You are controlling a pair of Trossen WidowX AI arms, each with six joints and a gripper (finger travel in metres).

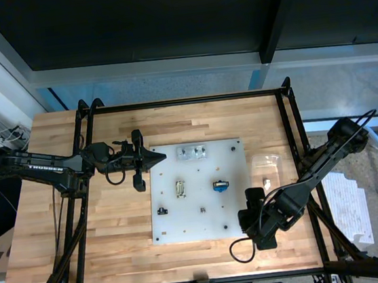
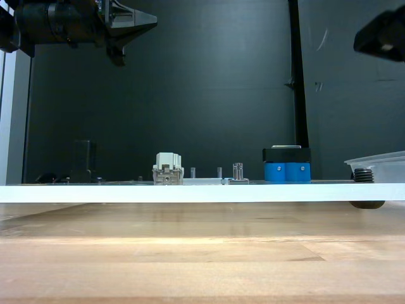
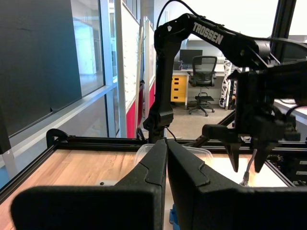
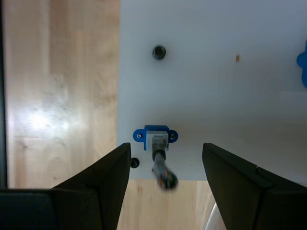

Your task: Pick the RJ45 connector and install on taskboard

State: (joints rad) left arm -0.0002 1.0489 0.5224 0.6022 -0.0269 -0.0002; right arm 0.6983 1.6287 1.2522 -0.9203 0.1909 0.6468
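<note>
Black wedge-fingered left claw (image 1: pixel 158 157) and right claw (image 4: pixel 165 143), white TROSSEN lettering (image 3: pixel 208 32).

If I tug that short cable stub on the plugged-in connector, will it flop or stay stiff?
The cable stub looks short and nearly straight, so probably fairly stiff. Seated in its blue mount on the taskboard, the RJ45 connector likely resists pulling. The open right hand hangs above it; the shut left hand is raised near the board's left edge.
</note>
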